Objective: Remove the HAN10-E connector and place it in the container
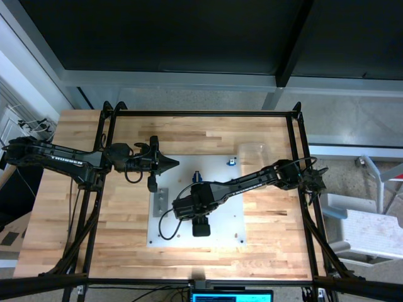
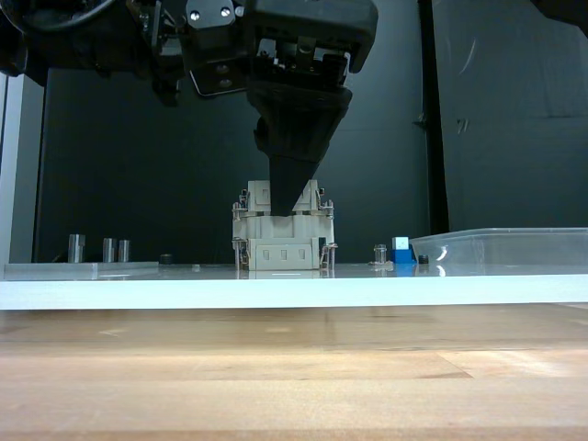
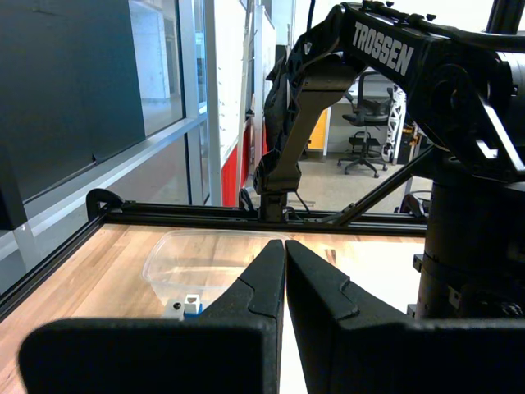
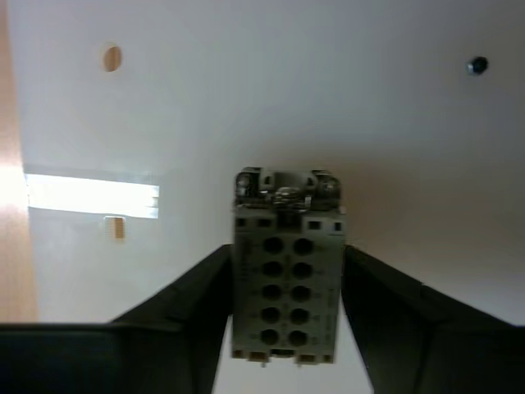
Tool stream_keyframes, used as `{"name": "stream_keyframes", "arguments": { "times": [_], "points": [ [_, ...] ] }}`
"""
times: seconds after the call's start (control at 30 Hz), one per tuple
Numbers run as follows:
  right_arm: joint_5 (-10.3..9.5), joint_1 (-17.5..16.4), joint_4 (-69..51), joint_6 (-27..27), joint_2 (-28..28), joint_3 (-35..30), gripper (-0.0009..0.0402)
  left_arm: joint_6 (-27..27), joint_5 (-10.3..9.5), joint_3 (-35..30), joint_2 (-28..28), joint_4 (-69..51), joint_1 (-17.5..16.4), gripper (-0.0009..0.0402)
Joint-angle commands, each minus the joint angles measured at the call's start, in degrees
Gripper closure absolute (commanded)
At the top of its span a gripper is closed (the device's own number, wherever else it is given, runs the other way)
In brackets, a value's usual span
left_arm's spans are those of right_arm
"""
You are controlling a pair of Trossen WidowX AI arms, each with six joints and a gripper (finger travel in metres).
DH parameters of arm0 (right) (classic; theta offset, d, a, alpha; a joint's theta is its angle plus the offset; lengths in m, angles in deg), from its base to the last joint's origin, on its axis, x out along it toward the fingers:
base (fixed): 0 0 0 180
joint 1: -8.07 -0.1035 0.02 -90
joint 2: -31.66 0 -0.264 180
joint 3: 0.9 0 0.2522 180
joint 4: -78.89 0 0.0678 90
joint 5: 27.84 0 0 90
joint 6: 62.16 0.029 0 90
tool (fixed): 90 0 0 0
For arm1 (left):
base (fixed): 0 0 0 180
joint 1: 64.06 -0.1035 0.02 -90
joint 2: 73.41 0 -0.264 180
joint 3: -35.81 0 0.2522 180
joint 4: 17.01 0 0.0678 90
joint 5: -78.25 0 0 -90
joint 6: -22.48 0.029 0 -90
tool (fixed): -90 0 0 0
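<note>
The HAN10-E connector, a light-grey block with two rows of dark holes, stands on the white board. My right gripper points straight down over the board's middle, with its two dark fingers pressed against the block's sides. At table height the connector still rests on the board under the right gripper. From above the block is hidden beneath the right gripper. The clear container sits at the board's far right corner. My left gripper hovers shut over the board's far left edge, holding nothing.
A grey metal plate with holes lies on the board's left side, with short pegs standing there. Small blue parts sit near the container. A black frame rail borders the wooden table.
</note>
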State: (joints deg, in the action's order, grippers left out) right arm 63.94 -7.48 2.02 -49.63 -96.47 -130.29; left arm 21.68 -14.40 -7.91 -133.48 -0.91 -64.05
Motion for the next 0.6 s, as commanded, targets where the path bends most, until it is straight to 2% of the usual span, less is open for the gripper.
{"name": "stream_keyframes", "arguments": {
  "times": [0.03, 0.23, 0.33, 0.6],
  "points": [
    [0.09, 0.0, -0.1, -0.1, 0.1, 0.0, 0.0283, 0.0, 0.02, 0.0, 0.0, 0.0, 0.0, 0.0393],
    [0.0, -0.2, 0.0, -0.6, 0.1, 0.0, 0.0367, 0.0, 0.02, 0.0, 0.0, 0.0, 0.0, 0.0393],
    [-0.2, -0.3, 0.0, -1.0, 0.1, 0.0, 0.0396, 0.0, 0.02, 0.0, 0.0, 0.0, 0.0, 0.0393],
    [-0.42, -0.5, -0.2, -1.2, 1.1, 0.0, 0.0375, 0.0, 0.02, 0.0, 0.0, 0.0, 0.0, 0.0393]
  ]
}}
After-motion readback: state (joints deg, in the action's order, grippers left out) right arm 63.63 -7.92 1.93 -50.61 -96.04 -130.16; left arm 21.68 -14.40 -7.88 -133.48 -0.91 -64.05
